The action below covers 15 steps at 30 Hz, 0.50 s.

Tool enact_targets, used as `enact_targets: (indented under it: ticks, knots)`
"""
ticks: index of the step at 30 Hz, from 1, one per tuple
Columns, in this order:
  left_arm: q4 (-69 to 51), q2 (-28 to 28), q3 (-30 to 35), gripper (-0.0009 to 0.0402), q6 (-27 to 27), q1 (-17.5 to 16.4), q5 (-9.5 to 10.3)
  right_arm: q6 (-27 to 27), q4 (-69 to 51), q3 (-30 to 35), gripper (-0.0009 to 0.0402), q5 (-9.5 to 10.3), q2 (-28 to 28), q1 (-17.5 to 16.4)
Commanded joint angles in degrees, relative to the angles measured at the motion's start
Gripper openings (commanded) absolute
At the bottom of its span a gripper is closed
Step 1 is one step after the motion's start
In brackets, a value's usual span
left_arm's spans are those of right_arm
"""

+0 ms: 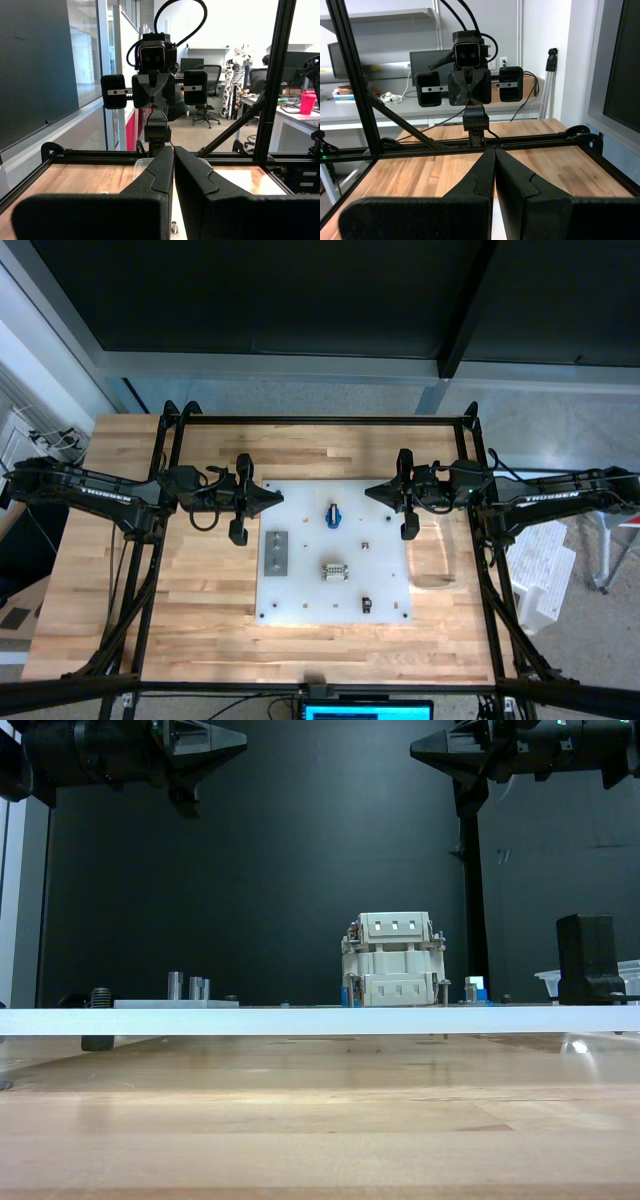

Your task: Pick the HAN10E connector and install on the hub

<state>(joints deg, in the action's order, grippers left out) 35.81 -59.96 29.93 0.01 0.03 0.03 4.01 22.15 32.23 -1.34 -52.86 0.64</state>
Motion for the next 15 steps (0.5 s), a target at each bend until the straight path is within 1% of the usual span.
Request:
enact_targets:
  ticks: [1,15]
  knots:
    - [0.02,-0.02,0.02,0.0,0.0,-0.02,0.0,0.0,-0.07,0.0,0.0,-0.09,-0.02,-0.02]
    - [0.04,-0.02,0.02,0.0,0.0,-0.02,0.0,0.0,-1.01,0.0,0.0,-0.09,-0.02,-0.02]
